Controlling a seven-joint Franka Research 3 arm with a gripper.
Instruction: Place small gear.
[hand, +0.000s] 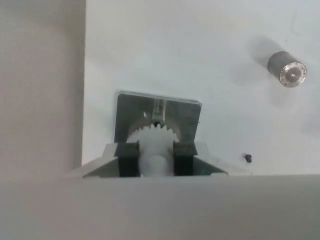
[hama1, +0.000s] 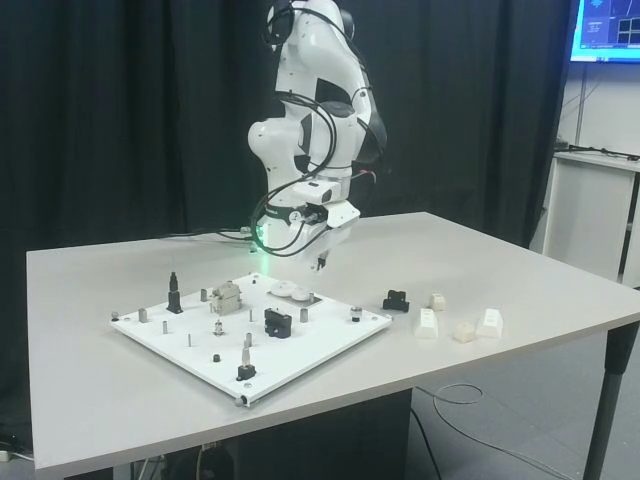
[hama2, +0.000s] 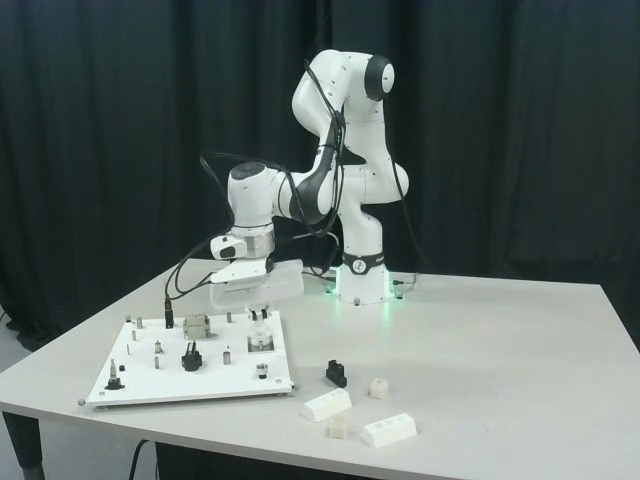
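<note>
Small white gear (hand: 151, 139) held in gripper (hand: 156, 156) above white assembly board (hama1: 300, 360).

Gripper: two black fingers (hand: 128, 159) clamped on the gear's hub, toothed rim pointing down. Gear: directly over a grey metal plate (hand: 182, 117) set on the board, near the board's far edge; whether it touches the plate cannot be told. Grey cylindrical peg (hand: 286, 69): upright on the board, well apart from the plate. Small black screw (hand: 247, 158): on the board, between plate and peg. Loose white blocks (hama2: 326, 404): on the grey table (hama2: 520, 350), beside the board.
</note>
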